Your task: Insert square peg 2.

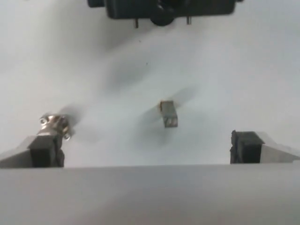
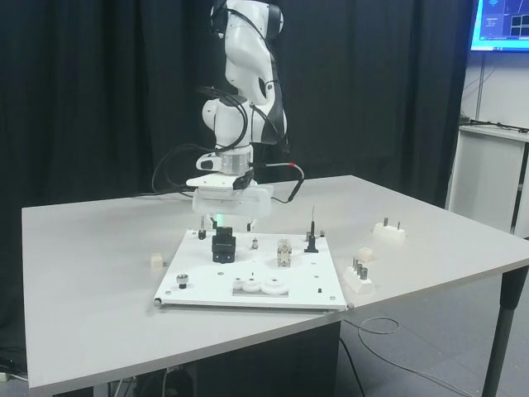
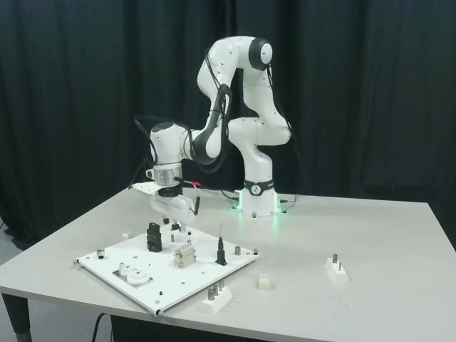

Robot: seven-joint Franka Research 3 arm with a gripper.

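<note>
In the wrist view a small grey square peg (image 1: pixel 168 114) stands upright on the white board (image 1: pixel 225 79), a little ahead of the gap between my fingers. My gripper (image 1: pixel 145 148) is open and holds nothing. Its black pads (image 1: pixel 45 151) sit wide apart. A small metal connector (image 1: pixel 55 124) sits close to one fingertip. In the first room view the gripper (image 2: pixel 225 218) hangs low over the back of the board (image 2: pixel 198 277), just behind a black block (image 2: pixel 223 246). The second room view shows the gripper (image 3: pixel 174 212) over the board (image 3: pixel 114 265).
The board also carries a black block (image 1: pixel 161 9), a grey fixture (image 2: pixel 283 252), a thin black upright post (image 2: pixel 312 236) and white gears (image 2: pixel 260 287). White holders (image 2: pixel 360 279) (image 2: pixel 389 231) with pegs and a small white block (image 2: pixel 156 260) lie on the grey table (image 2: pixel 91 248).
</note>
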